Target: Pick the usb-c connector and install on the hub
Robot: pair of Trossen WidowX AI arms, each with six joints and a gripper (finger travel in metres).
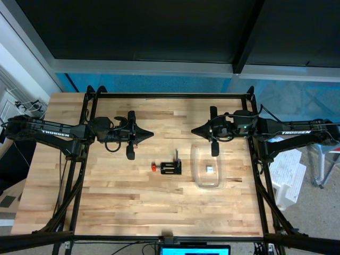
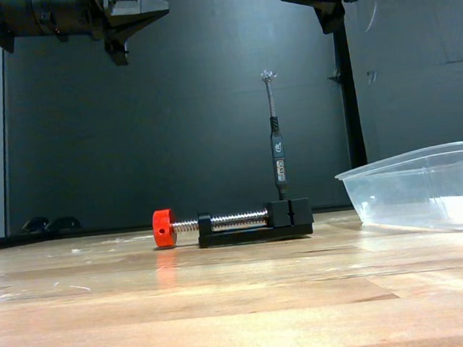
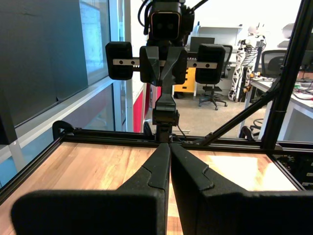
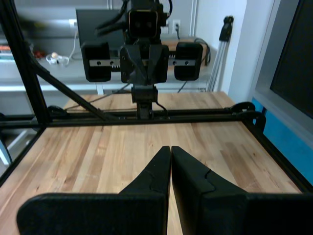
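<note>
Though the job starts with the connector, no separate dark plug can be made out in any view, so I cannot tell where it lies; the only loose small thing showing is a white piece (image 1: 209,169) in the tray (image 1: 195,164), and that is not it. The hub (image 1: 171,169) lies flat near the middle of the table (image 1: 106,212), just beside the tray on the left arm's side and not touching it; its knob (image 1: 154,167) points toward the left arm, and its rod (image 2: 276,149) stands upright from the end away from the knob. Lying low and square like this it should stay put under a push, though its socket is not visible. Both arms hang level over the far half of the table, pointing inward at each other, high above the hub; this looks like a parked pose that leaves the middle free. The left gripper (image 1: 150,135) has its fingers pressed together with only a hairline between them and holds nothing; the right gripper (image 1: 195,130) is the same, pinched closed and empty, its tip the nearer to the tray. By my judgement no step has begun; whichever arm goes must part its fingers first.
</note>
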